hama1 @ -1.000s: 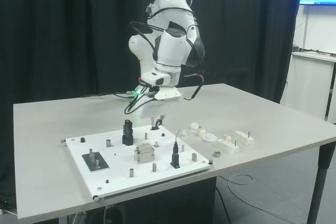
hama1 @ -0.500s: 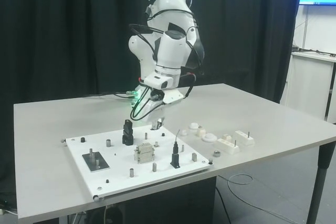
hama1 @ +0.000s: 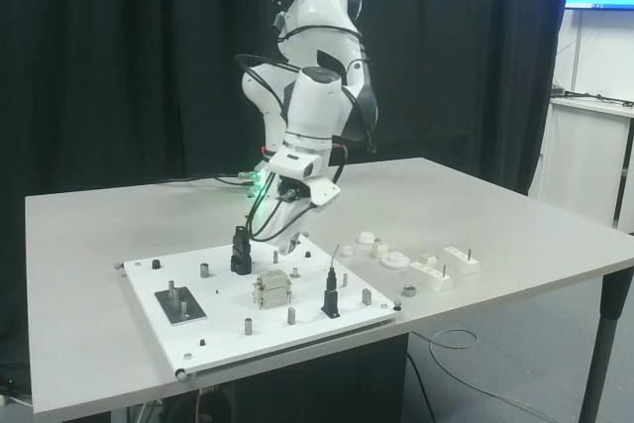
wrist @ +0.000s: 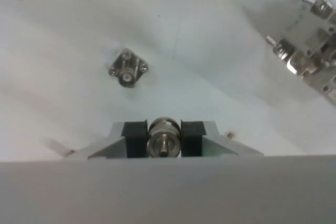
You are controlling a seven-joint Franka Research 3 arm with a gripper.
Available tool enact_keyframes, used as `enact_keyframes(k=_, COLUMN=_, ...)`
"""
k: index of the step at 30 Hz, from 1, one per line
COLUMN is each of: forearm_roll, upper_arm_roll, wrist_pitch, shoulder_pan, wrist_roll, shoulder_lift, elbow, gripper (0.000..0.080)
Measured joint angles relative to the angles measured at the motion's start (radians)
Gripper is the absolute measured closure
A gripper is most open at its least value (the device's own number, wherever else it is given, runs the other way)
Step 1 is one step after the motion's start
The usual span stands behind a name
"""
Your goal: Insert BNC.
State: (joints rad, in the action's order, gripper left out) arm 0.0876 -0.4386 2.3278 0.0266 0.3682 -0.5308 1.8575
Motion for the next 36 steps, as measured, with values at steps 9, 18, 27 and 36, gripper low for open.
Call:
enact_keyframes(k=9, forearm_roll=0.054, upper_arm_roll=0.004, wrist_pitch=0.02, shoulder_pan=-0.02, wrist_roll=0.082, shoulder_lift=-0.001, elbow=0.001, gripper=0.0673)
enact_keyframes(k=18, forearm_roll=0.134, upper_arm_roll=0.005, wrist_pitch=0.024, shoulder_pan=-0.018, wrist_roll=0.153, shoulder_lift=0.0, elbow=0.003, gripper=0.0673)
enact_keyframes(k=27, forearm_roll=0.148, upper_arm_roll=0.005, wrist_pitch=0.022, shoulder_pan=-0.014, wrist_roll=0.158, shoulder_lift=0.0, elbow=0.016, gripper=0.0673)
enact_keyframes(k=36, forearm_roll=0.148, upper_arm_roll=0.005, wrist_pitch=0.02, shoulder_pan=-0.014, wrist_roll=0.077, shoulder_lift=0.0, elbow=0.032, gripper=0.0673)
